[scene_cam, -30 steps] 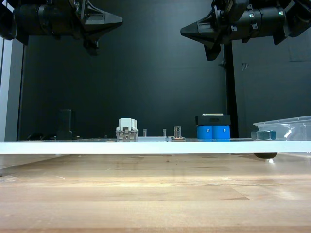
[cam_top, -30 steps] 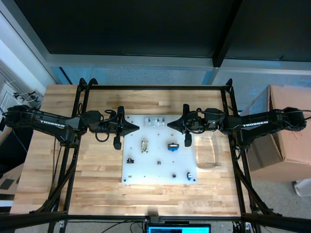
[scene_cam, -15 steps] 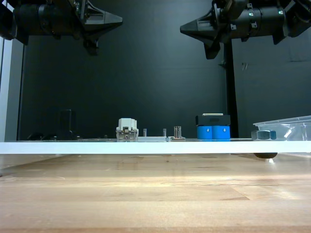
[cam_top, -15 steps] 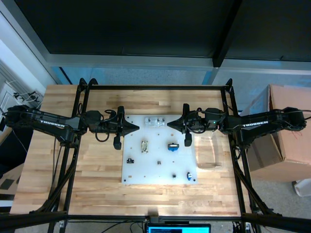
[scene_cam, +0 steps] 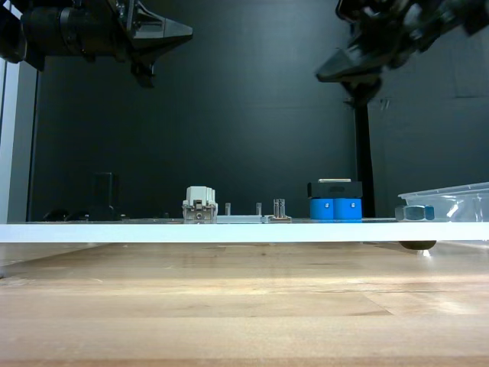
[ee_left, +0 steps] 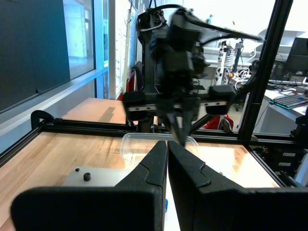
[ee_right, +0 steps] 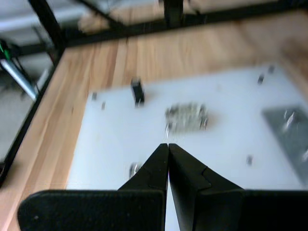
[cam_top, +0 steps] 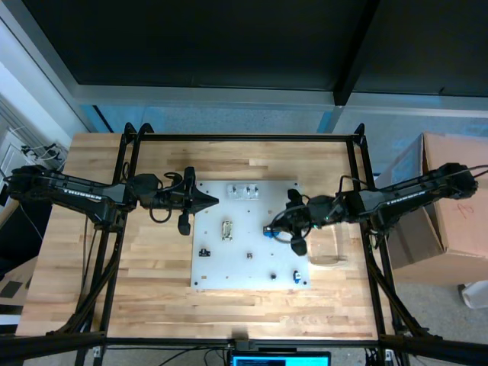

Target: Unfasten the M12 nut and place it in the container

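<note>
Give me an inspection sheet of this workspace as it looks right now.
Surface: wooden table carrying white board.
Job's things: M12 nut on its stud, board's near right edge; container beside board's right edge, nut not inside.
Clutter: white connector, blue block on board.
Claws: left claw shut, raised over board's far left; right claw shut, raised near blue block.
Cables: cable loop behind left claw.
Surroundings: cardboard box right of table.

Both arms (cam_top: 76, 194) black, white-lettered, cable-looped; left tool (ee_left: 167, 143) and right tool (ee_right: 168, 145) wedge-shaped.
</note>
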